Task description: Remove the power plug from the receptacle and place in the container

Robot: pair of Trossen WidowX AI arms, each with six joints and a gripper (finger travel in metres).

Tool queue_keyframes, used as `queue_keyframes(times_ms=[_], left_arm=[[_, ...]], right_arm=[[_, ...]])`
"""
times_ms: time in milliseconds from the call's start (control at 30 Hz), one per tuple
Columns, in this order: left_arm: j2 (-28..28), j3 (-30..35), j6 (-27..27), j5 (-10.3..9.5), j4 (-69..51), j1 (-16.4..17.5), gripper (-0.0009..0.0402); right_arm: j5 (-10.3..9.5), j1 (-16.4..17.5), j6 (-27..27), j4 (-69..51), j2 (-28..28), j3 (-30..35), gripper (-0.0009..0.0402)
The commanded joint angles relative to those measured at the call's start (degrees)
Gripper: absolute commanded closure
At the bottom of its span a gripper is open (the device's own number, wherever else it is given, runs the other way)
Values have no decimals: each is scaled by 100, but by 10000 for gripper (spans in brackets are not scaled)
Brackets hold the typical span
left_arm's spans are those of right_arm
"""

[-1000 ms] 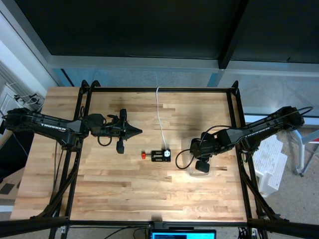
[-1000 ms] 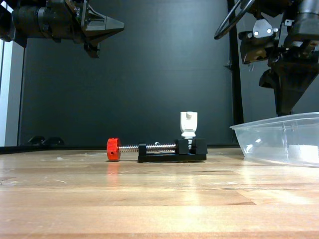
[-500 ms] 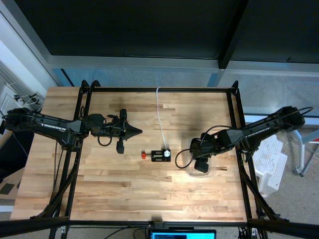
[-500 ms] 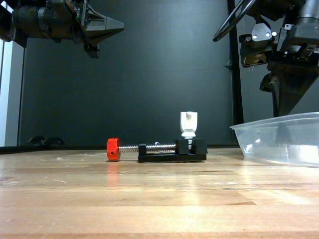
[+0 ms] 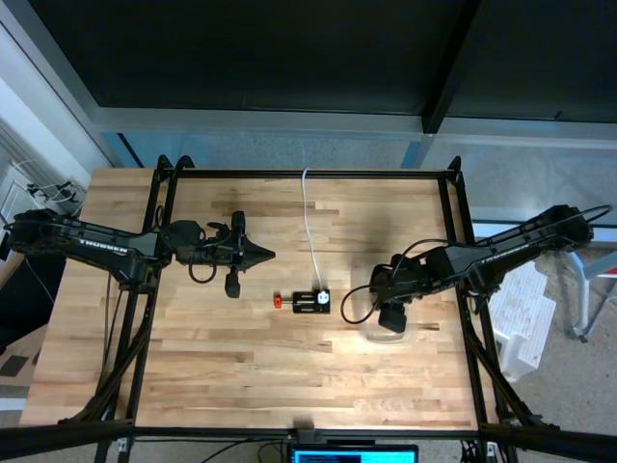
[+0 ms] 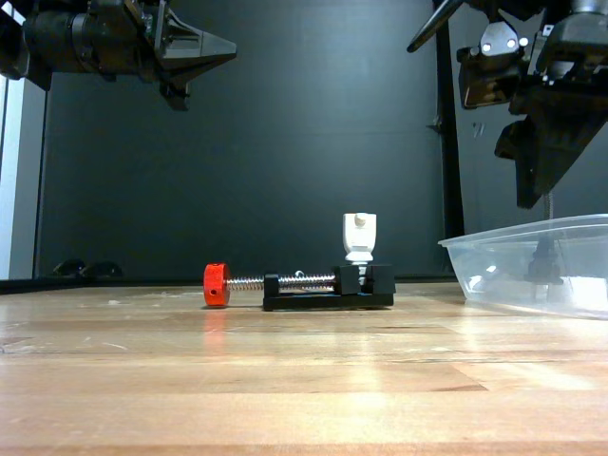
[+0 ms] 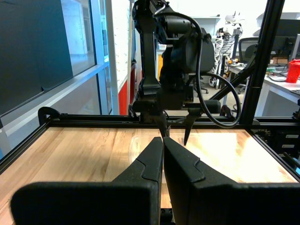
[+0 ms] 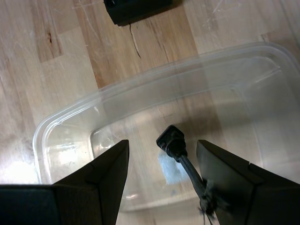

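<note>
Your right pincer (image 8: 161, 146) has just spread apart above the container (image 8: 65, 117), power plug (image 8: 174, 144) now inside, task looks done; left pincer (image 7: 162, 140) parked high left, fingers together.

Up came the right gripper (image 6: 528, 195): it lifted out of the container (image 6: 484, 271) and above the rim, where half a second before it had dipped inside. Its fingers spread, and the power plug (image 8: 171, 141) dropped free into the container, apparently reaching the floor, wire tail pointing up.
</note>
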Motion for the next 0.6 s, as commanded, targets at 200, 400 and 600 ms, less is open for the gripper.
queue_keyframes(times_ms=[200, 400, 600], left_arm=[[0, 2, 0, 2, 0, 2, 393], [0, 2, 0, 2, 2, 0, 393], [0, 2, 0, 2, 2, 2, 393]], right_arm=[[13, -4, -15, -411, -114, 234, 193], [7, -4, -17, -516, -155, 352, 196], [11, -9, -138, -855, -155, 610, 208]])
